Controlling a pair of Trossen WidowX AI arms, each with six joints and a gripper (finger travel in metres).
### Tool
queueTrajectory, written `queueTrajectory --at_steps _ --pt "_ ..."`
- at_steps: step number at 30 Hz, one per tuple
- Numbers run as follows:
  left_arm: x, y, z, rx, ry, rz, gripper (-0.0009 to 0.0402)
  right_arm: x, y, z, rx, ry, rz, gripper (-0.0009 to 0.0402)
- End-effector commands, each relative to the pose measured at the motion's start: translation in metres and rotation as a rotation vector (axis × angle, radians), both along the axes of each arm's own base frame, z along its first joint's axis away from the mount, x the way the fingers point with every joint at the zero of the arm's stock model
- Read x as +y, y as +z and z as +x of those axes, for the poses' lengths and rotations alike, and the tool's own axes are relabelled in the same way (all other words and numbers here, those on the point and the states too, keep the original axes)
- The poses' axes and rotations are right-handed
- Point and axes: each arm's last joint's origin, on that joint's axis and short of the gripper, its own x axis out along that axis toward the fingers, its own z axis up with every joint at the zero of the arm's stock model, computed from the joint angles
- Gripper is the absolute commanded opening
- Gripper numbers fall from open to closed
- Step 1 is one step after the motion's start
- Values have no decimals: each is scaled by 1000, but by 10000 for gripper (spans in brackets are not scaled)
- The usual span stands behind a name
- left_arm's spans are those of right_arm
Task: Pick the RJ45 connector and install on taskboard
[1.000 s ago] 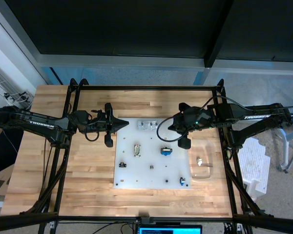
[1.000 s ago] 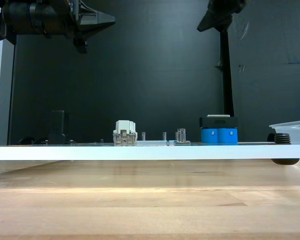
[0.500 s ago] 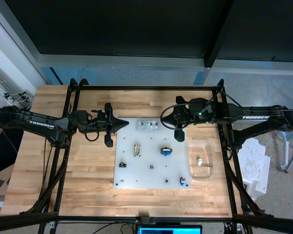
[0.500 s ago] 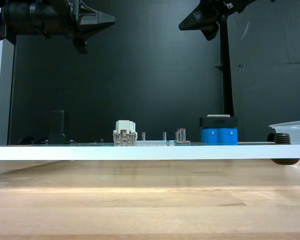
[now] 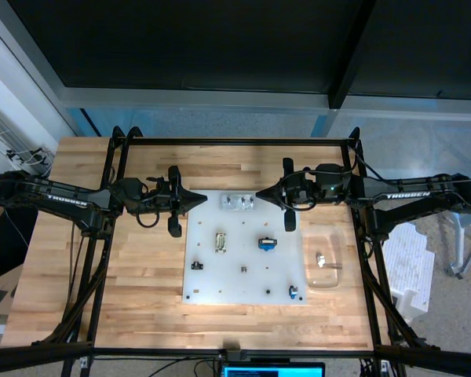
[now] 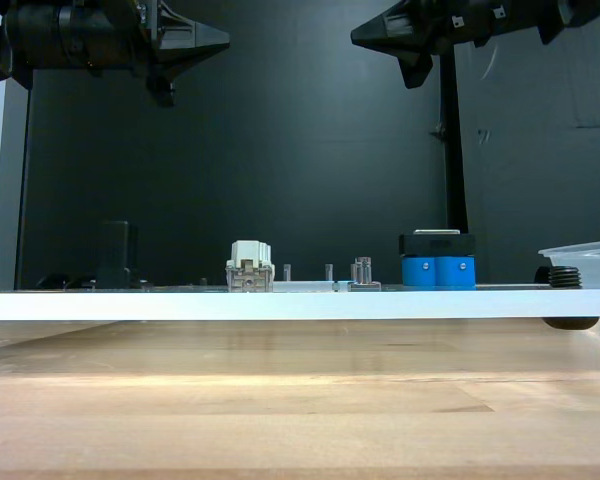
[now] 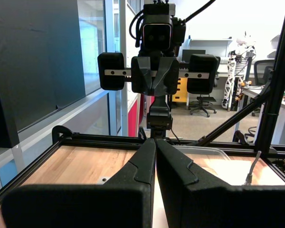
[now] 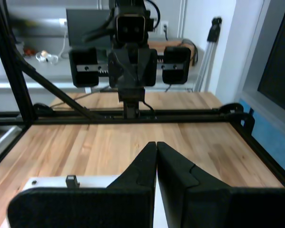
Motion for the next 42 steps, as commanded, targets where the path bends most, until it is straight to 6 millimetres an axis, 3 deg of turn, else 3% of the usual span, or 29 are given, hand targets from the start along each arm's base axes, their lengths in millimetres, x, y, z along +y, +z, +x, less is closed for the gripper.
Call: queueTrajectory --at_steps 1,14,42 --pt "0 0 0 0 0 0 0 0 -5 0 -38 -2 4 0" --pt "0 0 0 0 0 0 0 0 -22 -5 -124 -12 55 0" --pt "0 0 0 0 0 0 0 0 -24 -6 -137 -13 59 0"
